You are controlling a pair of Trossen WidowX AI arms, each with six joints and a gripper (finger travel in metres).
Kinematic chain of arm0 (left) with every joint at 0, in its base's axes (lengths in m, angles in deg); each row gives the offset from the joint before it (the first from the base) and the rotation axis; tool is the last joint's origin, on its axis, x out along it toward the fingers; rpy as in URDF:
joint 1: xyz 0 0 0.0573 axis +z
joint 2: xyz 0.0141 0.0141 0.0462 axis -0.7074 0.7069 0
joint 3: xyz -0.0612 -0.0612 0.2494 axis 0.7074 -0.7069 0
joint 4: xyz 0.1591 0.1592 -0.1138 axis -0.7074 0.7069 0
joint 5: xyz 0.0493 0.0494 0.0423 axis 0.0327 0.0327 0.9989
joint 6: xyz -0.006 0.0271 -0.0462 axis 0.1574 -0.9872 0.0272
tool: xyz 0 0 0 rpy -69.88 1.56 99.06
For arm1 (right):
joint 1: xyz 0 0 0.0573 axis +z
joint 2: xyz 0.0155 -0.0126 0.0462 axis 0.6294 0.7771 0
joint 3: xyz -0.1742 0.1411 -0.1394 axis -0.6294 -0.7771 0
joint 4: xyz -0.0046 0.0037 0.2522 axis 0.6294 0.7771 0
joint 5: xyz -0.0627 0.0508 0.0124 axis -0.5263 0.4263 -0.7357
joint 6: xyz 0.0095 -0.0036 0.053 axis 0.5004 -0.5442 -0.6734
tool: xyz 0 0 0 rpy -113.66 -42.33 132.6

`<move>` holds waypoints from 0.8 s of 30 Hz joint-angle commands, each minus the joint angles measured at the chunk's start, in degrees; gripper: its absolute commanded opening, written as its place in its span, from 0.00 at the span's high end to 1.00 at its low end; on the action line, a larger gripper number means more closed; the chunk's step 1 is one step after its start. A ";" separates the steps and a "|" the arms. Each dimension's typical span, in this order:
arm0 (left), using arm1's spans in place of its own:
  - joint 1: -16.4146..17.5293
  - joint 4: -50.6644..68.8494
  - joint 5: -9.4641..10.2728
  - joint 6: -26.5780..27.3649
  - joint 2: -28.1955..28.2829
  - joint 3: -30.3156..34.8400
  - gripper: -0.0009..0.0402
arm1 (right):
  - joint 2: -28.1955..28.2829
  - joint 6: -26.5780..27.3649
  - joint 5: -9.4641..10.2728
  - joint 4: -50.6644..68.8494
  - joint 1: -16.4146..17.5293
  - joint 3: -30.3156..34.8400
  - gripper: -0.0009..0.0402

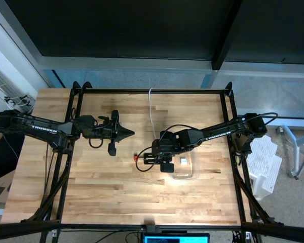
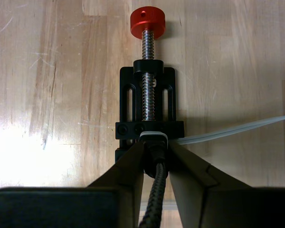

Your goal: Remove the power plug from the receptacle and place in the container

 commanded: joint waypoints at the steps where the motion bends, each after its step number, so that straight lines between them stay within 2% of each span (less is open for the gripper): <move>1: 0.00 -0.02 -0.02 -0.04 0.02 0.02 0.98 | -0.02 -0.04 -0.04 -0.13 0.00 0.02 0.96; 2: 0.02 0.00 0.00 -0.02 0.02 0.02 0.98 | -0.02 -0.04 -0.02 -0.15 0.00 0.02 0.98; 24: 0.00 -0.02 -0.02 -0.02 0.02 0.02 0.98 | -0.35 0.00 -0.07 2.32 0.02 2.73 0.98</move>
